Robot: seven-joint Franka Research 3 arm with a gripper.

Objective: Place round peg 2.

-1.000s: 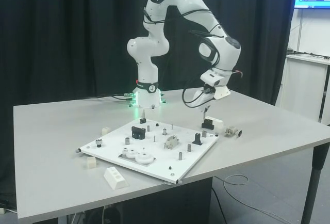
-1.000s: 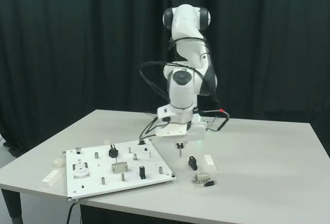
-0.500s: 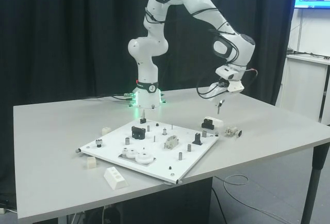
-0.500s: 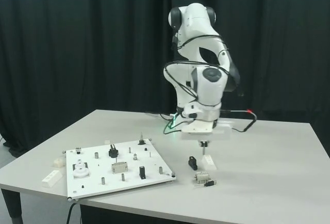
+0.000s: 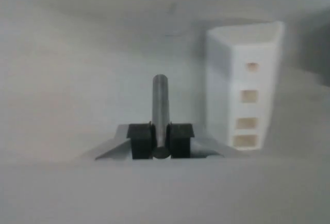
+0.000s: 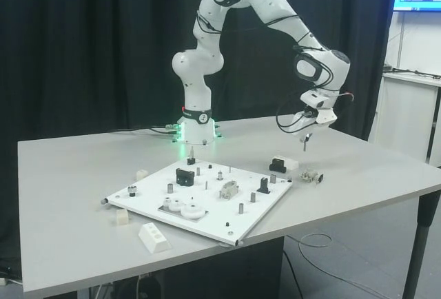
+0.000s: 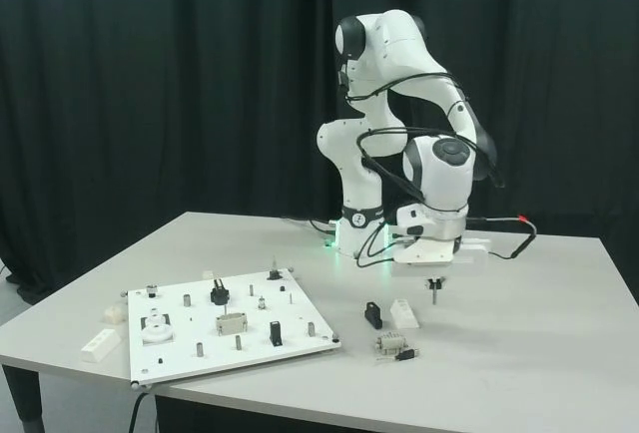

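The tool [image 5: 160, 140] is gripping round peg 2 [image 5: 160, 105] between its two black pads [image 5: 139, 140], clenched on the peg's upper end so that most of the shaft is hanging free below. The peg is looking like a plain grey metal cylinder, straight, smooth and rigid. Judging by that, it is probably light for its size, not fragile, but slippery on its polished wall, so a hold high on the shaft, square across the round, is suiting it best; a skewed pinch could let it swivel.

Near the front edge of the counter [image 6: 62, 175], a small white block [image 6: 154, 236] with holes is lying beside the white assembly board [image 6: 207, 199], a flat square plate carrying short metal posts, black brackets and white gear-like discs. Past the board's right side, a white holder block [image 7: 403, 313], chunky and matt with a row of sockets in one face, is standing with a black clip just beside it. Beyond that, the arm is carrying the peg upright in the air, above the bare counter and well apart from the board. The black curtain is hanging behind everything.
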